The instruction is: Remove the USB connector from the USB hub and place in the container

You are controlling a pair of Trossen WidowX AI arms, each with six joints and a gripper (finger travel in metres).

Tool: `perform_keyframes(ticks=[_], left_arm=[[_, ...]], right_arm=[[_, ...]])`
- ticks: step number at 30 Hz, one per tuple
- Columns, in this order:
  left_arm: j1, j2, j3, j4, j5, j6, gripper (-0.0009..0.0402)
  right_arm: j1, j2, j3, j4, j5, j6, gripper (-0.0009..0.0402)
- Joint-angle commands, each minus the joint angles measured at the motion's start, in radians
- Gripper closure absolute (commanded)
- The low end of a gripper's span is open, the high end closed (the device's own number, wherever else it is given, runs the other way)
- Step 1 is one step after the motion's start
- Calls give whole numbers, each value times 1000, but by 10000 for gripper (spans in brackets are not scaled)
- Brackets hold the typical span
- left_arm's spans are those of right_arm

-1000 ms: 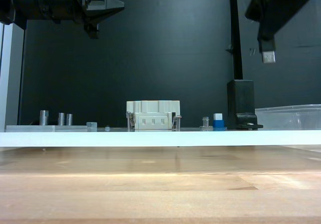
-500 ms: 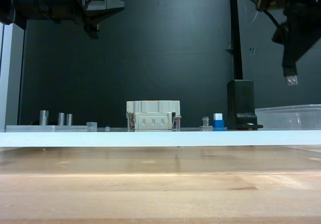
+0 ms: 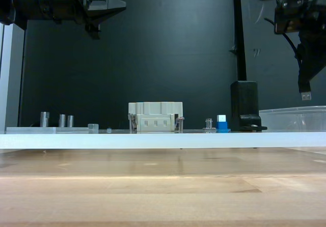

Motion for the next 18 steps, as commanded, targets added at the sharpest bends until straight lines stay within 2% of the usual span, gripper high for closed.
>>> perform_keyframes(ticks=[1, 6, 18], left_arm=[[0, 0, 0, 0, 0, 0, 392], [0, 0, 0, 0, 0, 0, 392], [0, 0, 0, 0, 0, 0, 392]], right_arm=[[-8, -17, -21, 2, 1, 40, 393], [-18, -24, -45, 59, 2, 90, 393], [-24, -22, -59, 59, 0, 89, 393]])
